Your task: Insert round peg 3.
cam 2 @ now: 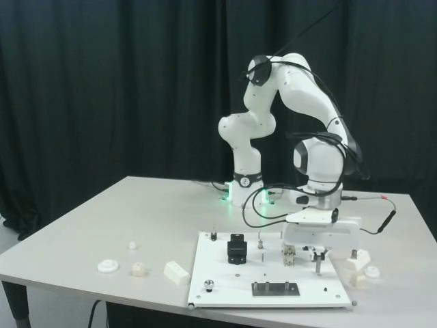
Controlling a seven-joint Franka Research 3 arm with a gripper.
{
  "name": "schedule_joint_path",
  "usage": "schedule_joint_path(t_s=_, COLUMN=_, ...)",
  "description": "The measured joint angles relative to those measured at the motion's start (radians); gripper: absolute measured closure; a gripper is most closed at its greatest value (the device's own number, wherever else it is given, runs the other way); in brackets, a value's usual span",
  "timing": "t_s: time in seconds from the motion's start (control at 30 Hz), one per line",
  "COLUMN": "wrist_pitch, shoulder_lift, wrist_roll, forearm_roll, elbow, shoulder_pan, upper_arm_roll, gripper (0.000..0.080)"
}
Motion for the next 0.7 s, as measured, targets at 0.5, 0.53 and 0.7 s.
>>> schedule_joint_path(t_s=0.5, wrist_pitch=0.000, shoulder_lift=0.013, wrist_roll=-0.019, forearm_roll=0.046, elbow=0.001, shoulder_pan=0.000, upper_arm_roll=0.001, gripper=0.0689)
schedule_joint_path(t_s=0.53, wrist_pitch=0.000, shoulder_lift=0.014, wrist_roll=-0.019, forearm_roll=0.046, elbow=0.001, shoulder_pan=0.000, upper_arm_roll=0.001, gripper=0.0689)
schedule_joint_path(t_s=0.7, wrist_pitch=0.000, shoulder_lift=0.017, wrist_roll=-0.019, forearm_roll=0.046, elbow=0.002, shoulder_pan=0.000, upper_arm_roll=0.001, gripper=0.0689)
